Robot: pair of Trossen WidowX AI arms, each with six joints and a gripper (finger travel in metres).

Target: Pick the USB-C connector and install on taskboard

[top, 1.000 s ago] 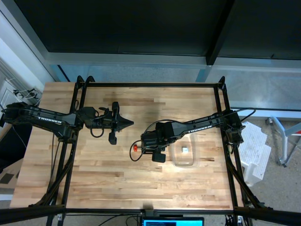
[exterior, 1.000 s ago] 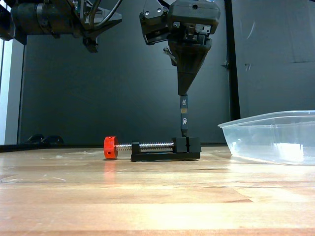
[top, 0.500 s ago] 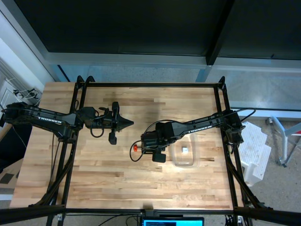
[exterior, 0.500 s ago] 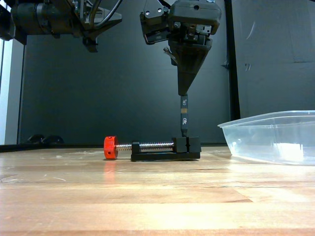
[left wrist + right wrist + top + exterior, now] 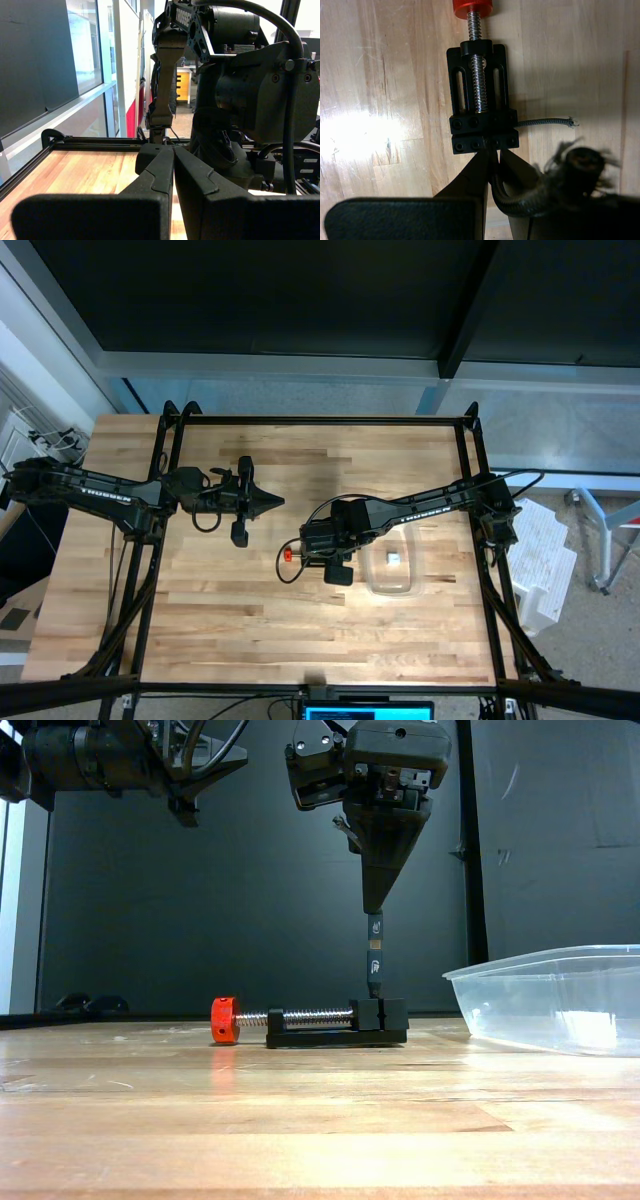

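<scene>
The USB-C connector (image 5: 374, 957) is held upright on the taskboard (image 5: 385, 1018), its lower end at the board's block end, opposite the red knob (image 5: 224, 1019). Whether it is seated cannot be told. Its top is pinched by the right gripper (image 5: 373, 910), straight above the taskboard, fingers nearly together around it. A clear tray (image 5: 545, 992) is seen right of the taskboard, with a small white piece (image 5: 394, 558) inside. The left gripper (image 5: 174, 156) is parked high, left of the taskboard, fingers pressed together, nothing held.
</scene>
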